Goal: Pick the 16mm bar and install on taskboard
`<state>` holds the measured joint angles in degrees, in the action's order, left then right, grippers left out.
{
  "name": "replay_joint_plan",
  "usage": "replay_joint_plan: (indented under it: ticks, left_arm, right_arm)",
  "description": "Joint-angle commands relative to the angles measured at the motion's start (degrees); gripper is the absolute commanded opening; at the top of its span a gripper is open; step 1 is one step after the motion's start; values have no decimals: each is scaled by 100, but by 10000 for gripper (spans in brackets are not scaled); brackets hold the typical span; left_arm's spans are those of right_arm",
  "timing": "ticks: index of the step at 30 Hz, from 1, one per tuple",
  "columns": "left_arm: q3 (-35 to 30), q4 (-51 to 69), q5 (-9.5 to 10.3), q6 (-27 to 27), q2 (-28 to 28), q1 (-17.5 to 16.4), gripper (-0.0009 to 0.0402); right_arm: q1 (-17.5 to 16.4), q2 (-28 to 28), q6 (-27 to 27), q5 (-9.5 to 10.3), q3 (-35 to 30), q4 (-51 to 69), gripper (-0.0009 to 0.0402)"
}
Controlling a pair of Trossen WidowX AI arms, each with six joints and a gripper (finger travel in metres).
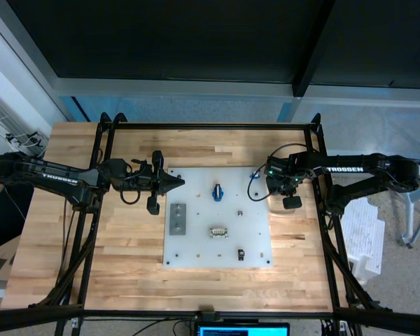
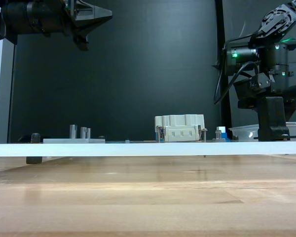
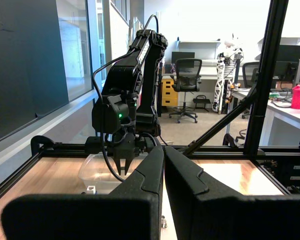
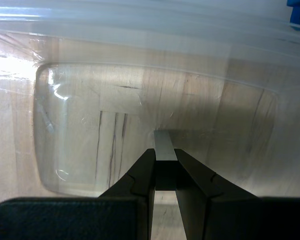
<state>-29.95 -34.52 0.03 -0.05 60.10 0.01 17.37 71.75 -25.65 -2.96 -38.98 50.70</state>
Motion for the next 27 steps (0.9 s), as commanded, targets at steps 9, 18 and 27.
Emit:
replay_joint_plan:
  ticks: [9, 18, 27]
  left_arm:
    - [0, -2, -2, 0, 0, -2, 0]
    - [0, -2, -2, 0, 0, 0, 0]
    - [0, -2, -2, 0, 0, -2, 0]
  right_arm:
    - [0, -9, 92, -2, -354, 463, 4]
    - [-7, -74, 302, -2, -1176, 1292, 4]
    - [-160, -232, 741, -13, -1790, 2111, 4]
